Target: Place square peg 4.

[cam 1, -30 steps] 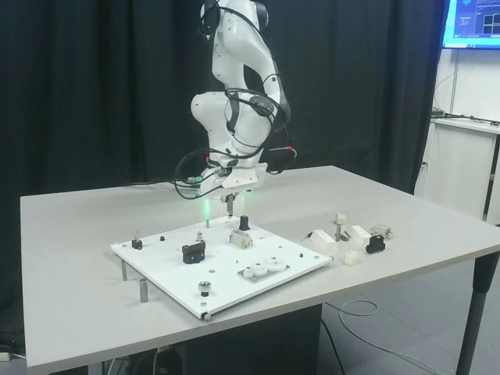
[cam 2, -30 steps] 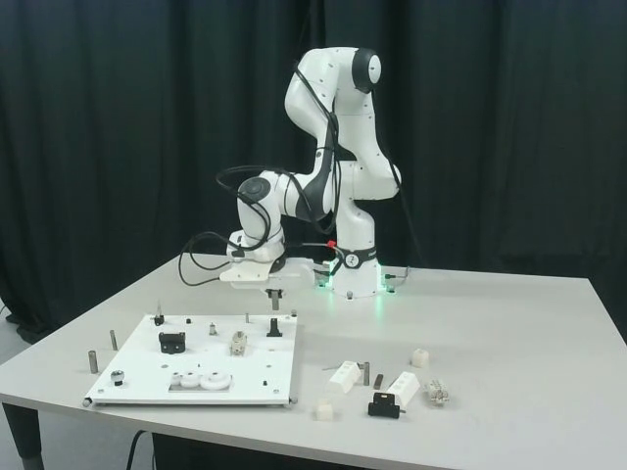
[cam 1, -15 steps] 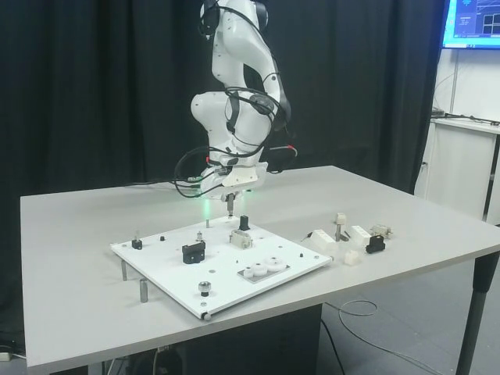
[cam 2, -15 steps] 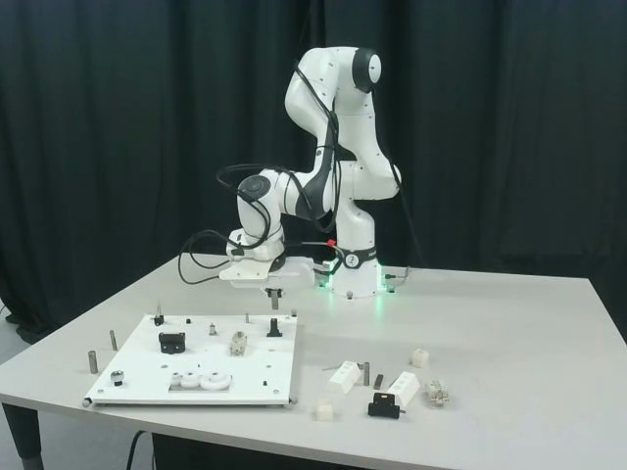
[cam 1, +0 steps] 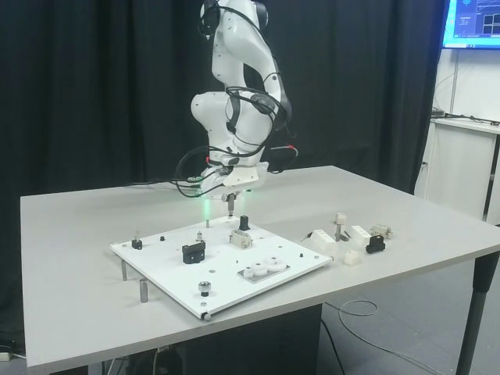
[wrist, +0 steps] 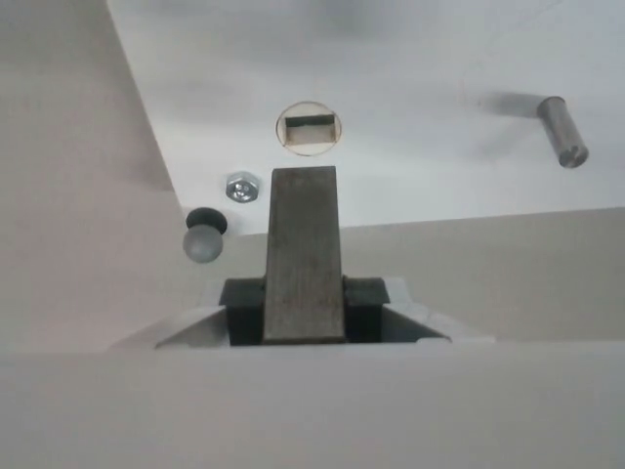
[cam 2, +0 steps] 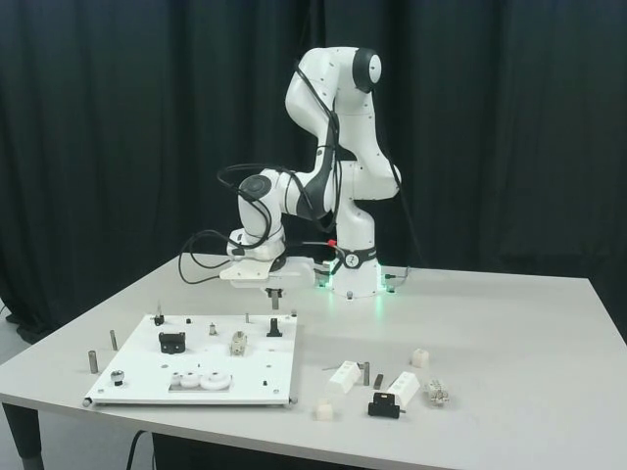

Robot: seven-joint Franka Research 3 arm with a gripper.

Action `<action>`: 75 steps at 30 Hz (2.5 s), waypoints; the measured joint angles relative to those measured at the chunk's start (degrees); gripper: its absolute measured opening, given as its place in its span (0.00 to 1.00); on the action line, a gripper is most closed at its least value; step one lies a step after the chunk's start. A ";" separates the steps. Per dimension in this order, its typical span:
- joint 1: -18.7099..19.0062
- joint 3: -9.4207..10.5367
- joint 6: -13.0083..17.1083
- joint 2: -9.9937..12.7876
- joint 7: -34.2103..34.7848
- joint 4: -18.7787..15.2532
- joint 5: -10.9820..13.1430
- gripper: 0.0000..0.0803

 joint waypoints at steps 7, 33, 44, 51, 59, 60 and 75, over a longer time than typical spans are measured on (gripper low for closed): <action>1.79 0.12 0.09 -0.16 0.66 0.13 0.95 0.19; 13.56 4.74 1.54 1.60 11.00 3.01 6.64 0.19; 13.85 8.26 1.98 6.33 12.63 6.77 6.64 0.19; 13.84 9.28 1.91 9.63 12.95 9.20 6.65 0.19; 13.59 10.12 1.87 13.30 12.95 11.70 6.73 0.19; 13.59 10.17 1.87 13.76 12.95 11.95 6.75 0.19; 11.96 12.51 1.49 18.04 12.95 14.48 6.88 0.19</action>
